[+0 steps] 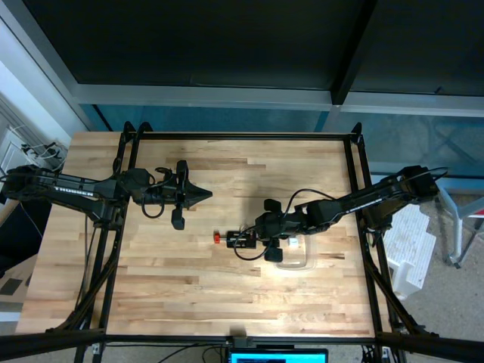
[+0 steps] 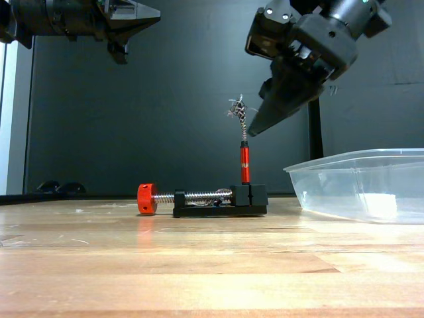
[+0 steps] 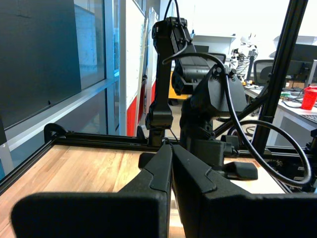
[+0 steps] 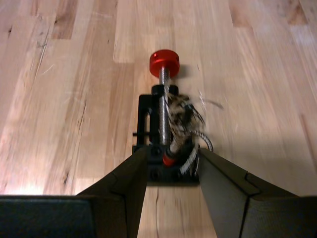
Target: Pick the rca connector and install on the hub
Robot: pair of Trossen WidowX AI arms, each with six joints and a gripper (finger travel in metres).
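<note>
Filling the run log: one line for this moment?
left claw shut, raised at left | right claw open, around rca connector top | connector upright on hub

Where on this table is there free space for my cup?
The near strip of table, before the hub and clear tray, is bare; so is the far middle. Crowded: the hub, with the open right gripper above it. The shut left gripper hangs over the left half.

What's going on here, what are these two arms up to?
The right gripper hangs open just above the hub. Its fingers sit either side of the rca connector, which stands upright on the hub, beside a clear plastic tray. It isn't clamping the connector. The left gripper is shut and parked in the air over the table's left side, holding nothing.
</note>
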